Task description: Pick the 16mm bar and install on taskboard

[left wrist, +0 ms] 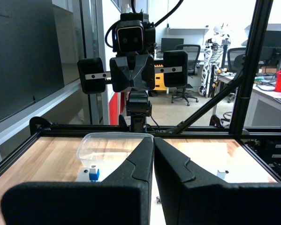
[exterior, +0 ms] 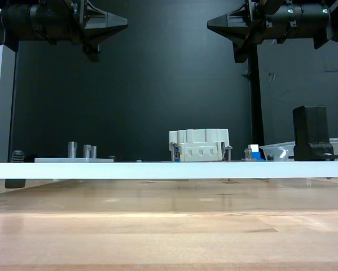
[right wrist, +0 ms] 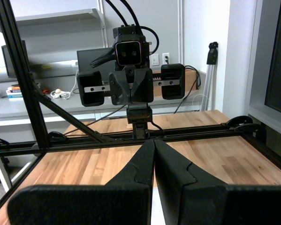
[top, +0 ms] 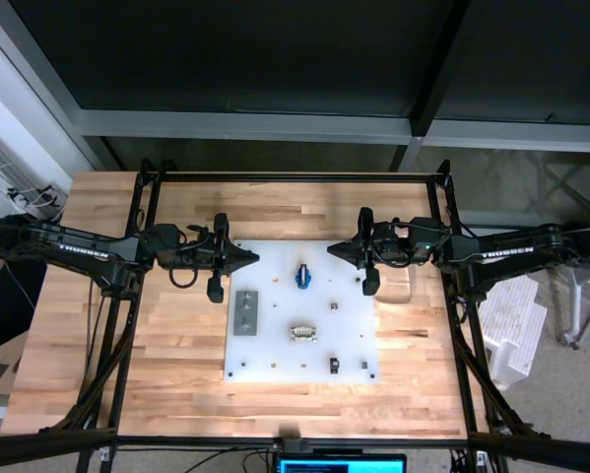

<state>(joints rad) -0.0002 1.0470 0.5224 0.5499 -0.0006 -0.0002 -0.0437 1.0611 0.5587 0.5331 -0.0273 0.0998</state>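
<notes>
Bare counter (top: pixel 127 345) all round the taskboard (top: pixel 275 345), widest to left and right. Black frame rail (top: pixel 295 175) along the far edge. Plenty of free air over the board in the low view.

Left gripper (top: pixel 255 258) high over the board's far-left corner, pointing inward, fingers (left wrist: pixel 135 164) pressed together, gripping nothing. Right gripper (top: pixel 331 249) high over the far edge, pointing back toward the left one, tips well apart, fingers (right wrist: pixel 140 164) likewise closed on nothing.

Taskboard flat, white and square, mid-counter. On it:
- a grey block (top: pixel 246 311) near the left edge
- a blue part (top: pixel 303 277) toward the far side
- a silver connector (top: pixel 302 335) at the middle
- a small black fitting (top: pixel 335 367) near the front

Clear plastic tub (left wrist: pixel 107 145) beyond the blue part, seemingly by the board's right edge. 16mm bar not made out in any view.
</notes>
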